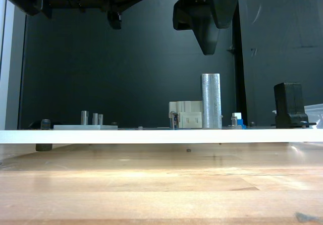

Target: Pick the 16mm bar and place in it's hole on the taskboard

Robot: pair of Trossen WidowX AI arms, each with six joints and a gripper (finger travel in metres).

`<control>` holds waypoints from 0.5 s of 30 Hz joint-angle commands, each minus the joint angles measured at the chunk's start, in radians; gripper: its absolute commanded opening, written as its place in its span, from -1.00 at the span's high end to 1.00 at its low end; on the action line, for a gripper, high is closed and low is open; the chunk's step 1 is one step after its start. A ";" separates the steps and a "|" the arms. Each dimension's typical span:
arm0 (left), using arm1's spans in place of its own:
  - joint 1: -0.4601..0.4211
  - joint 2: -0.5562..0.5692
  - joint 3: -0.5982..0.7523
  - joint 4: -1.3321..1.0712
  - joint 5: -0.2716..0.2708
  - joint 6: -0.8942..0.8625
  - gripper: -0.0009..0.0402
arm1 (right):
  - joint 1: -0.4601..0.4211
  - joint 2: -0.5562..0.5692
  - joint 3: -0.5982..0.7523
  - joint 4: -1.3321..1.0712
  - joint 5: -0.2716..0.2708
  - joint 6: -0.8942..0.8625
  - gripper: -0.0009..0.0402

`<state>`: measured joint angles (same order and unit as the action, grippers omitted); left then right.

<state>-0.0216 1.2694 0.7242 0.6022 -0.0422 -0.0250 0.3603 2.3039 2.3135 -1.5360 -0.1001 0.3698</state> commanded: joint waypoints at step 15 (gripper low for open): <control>0.000 0.000 0.000 0.000 0.000 0.000 0.96 | 0.002 0.002 0.000 0.008 0.003 -0.001 -0.21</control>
<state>-0.0216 1.2694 0.7242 0.6022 -0.0422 -0.0250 0.3622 2.3043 2.3135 -1.5330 -0.0982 0.3695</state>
